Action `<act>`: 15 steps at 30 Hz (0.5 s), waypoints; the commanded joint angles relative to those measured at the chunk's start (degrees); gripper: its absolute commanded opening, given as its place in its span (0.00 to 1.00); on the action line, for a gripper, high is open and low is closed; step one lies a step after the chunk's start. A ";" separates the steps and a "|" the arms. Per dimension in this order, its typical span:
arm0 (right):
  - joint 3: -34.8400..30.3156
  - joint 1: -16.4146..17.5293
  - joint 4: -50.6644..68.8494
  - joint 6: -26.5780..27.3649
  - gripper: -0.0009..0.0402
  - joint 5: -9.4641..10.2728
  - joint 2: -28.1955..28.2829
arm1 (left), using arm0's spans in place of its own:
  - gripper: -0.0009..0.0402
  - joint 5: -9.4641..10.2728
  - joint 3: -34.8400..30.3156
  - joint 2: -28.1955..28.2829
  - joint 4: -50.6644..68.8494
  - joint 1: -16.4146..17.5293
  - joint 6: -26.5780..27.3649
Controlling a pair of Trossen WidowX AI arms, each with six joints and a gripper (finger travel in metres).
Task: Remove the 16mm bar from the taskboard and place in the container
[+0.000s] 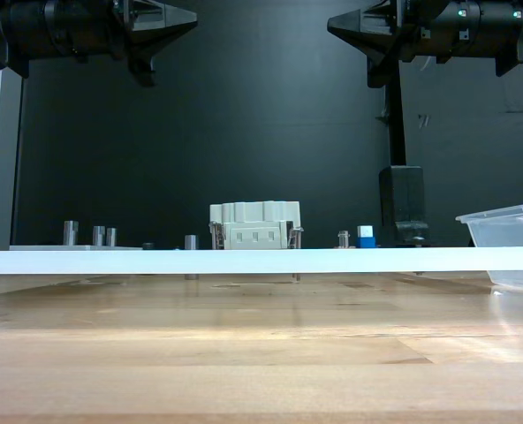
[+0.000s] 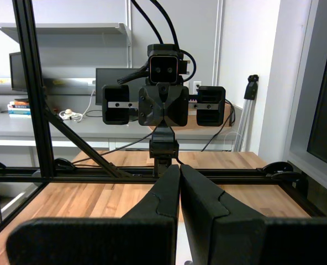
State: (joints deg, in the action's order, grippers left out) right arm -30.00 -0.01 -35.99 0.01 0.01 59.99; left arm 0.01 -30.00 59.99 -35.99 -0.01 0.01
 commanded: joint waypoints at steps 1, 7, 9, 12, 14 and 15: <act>0.07 0.04 -0.48 -1.03 0.02 0.02 0.00 | 0.02 0.00 0.04 0.00 0.13 0.02 0.00; 0.07 0.02 -0.48 -1.03 0.02 0.02 0.00 | 0.02 0.00 0.04 0.00 0.13 0.02 0.00; 0.07 0.02 -0.48 -1.03 0.02 0.02 0.00 | 0.02 0.00 0.04 0.00 0.13 0.00 0.00; 0.07 0.04 -0.46 -1.53 0.02 0.02 0.00 | 0.02 0.00 0.04 0.00 0.13 0.00 0.00; -0.20 0.07 -0.04 -4.48 0.02 0.00 0.00 | 0.02 0.00 0.04 0.00 0.13 0.02 0.00; -0.70 0.13 1.51 -5.16 0.02 0.00 0.00 | 0.02 0.00 0.04 0.00 0.13 0.02 0.00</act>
State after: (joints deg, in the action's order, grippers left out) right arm -30.02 0.03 -36.14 -3.97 0.03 59.99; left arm 0.01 -29.98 59.99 -35.83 -0.01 0.01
